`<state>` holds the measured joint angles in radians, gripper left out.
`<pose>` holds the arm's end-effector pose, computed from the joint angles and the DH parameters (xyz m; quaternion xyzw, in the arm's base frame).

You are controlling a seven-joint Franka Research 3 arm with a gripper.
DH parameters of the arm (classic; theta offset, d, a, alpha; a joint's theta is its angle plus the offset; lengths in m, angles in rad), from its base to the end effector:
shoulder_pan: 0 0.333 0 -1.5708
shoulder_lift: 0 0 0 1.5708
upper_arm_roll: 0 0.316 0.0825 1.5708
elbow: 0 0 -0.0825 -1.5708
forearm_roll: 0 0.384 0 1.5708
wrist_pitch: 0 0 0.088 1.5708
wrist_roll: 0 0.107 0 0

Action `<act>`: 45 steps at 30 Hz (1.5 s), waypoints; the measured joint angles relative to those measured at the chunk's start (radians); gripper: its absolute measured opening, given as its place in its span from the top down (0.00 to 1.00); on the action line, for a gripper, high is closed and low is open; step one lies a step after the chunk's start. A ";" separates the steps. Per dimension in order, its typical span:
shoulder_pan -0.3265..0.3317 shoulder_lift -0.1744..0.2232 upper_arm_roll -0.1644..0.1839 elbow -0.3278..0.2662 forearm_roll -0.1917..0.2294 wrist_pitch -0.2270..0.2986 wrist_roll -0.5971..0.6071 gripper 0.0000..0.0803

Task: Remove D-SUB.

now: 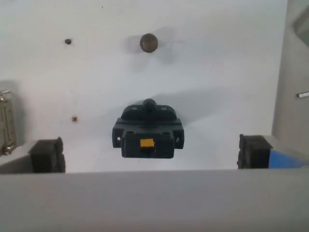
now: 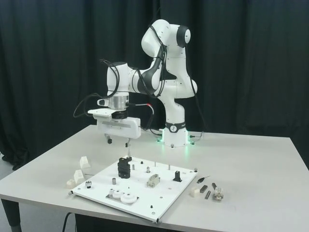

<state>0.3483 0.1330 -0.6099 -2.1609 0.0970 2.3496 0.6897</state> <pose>0.5420 -0.1396 0.3543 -0.8746 0.4832 -0.0404 0.0067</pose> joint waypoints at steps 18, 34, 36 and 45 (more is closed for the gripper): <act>-0.002 0.006 0.000 0.005 -0.012 -0.026 0.028 0.00; -0.001 0.044 0.002 -0.011 -0.008 -0.004 0.081 0.00; 0.000 0.052 0.003 -0.012 -0.006 0.001 0.091 0.00; 0.000 0.088 0.014 -0.022 0.013 0.022 0.114 0.00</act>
